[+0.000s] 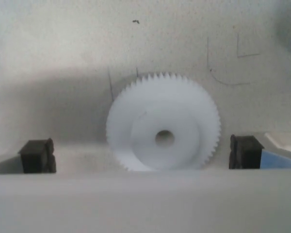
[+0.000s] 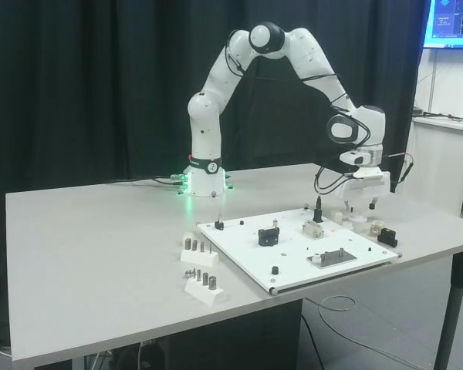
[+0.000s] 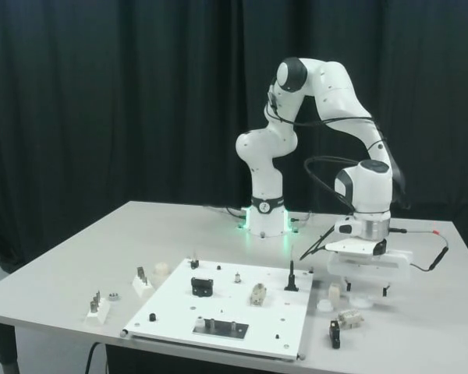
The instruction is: Pick large gear.
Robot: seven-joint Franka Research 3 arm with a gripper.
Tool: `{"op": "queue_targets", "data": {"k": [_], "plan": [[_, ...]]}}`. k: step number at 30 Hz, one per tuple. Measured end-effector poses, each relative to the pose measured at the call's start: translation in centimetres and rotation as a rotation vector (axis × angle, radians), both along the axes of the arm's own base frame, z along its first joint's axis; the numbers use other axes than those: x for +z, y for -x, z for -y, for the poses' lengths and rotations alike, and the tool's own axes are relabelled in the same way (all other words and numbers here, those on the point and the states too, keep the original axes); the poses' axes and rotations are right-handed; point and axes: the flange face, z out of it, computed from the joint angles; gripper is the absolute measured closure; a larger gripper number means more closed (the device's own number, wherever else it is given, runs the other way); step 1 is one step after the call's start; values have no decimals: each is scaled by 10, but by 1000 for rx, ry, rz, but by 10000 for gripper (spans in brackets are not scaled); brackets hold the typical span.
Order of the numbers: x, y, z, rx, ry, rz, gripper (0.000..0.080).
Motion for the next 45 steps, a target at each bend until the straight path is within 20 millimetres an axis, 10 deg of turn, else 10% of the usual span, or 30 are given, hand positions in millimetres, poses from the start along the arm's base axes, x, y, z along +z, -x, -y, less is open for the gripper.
{"op": "queue_targets", "data": {"k": [38, 39, 43, 45], "plan": [[-20, 6, -7, -15, 2, 11, 28], [-20, 6, -7, -16, 2, 11, 240], [-19, 5, -6, -17, 1, 13, 240], [-19, 5, -6, -18, 1, 14, 390]]}}
